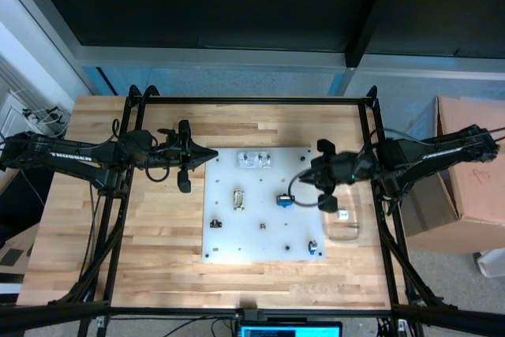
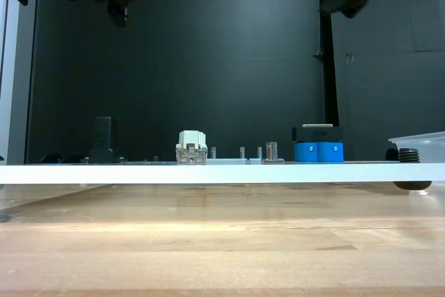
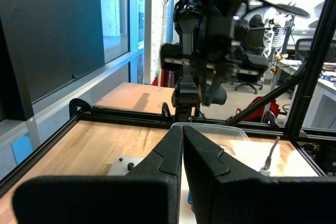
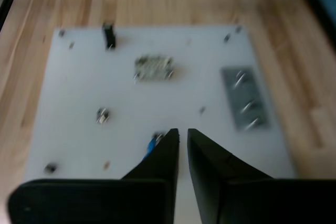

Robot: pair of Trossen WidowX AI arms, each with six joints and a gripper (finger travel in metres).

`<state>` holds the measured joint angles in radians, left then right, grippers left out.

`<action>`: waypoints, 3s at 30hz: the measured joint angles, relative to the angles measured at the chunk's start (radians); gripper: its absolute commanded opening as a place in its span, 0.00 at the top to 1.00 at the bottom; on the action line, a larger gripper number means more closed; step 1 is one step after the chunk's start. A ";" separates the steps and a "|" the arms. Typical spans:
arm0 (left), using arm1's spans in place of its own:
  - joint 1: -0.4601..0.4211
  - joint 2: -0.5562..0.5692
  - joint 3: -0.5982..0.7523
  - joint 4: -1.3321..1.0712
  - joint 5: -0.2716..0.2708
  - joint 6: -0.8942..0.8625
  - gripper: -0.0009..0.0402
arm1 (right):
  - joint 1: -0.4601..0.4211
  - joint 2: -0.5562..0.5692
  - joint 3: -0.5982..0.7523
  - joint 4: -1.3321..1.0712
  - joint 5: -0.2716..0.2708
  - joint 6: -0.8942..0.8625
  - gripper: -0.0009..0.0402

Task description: Pick the RJ45 connector and install on the taskboard

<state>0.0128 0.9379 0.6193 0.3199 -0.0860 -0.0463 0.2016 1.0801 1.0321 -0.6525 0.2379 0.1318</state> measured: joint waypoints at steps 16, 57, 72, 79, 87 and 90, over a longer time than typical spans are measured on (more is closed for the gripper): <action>0.000 0.000 0.000 0.000 0.000 0.000 0.98 | -0.252 -0.080 -0.172 0.625 -0.267 -0.078 0.98; 0.000 0.000 0.000 -0.001 0.000 0.000 0.98 | -0.309 -0.125 -0.385 0.977 -0.318 -0.064 0.98; 0.000 0.000 0.000 0.000 0.000 0.000 0.98 | -0.306 -0.124 -0.385 1.010 -0.318 -0.063 0.98; 0.000 0.000 0.000 0.000 0.000 0.000 0.98 | -0.306 -0.124 -0.385 1.003 -0.318 -0.063 0.98; 0.000 0.000 0.000 0.000 0.000 0.000 0.98 | -0.306 -0.124 -0.385 1.001 -0.317 -0.063 0.98; 0.000 0.000 0.000 0.000 0.000 0.000 0.98 | -0.306 -0.124 -0.385 1.001 -0.317 -0.062 0.98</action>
<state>0.0128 0.9375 0.6193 0.3195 -0.0860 -0.0467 -0.1047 0.9565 0.6468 0.3481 -0.0795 0.0696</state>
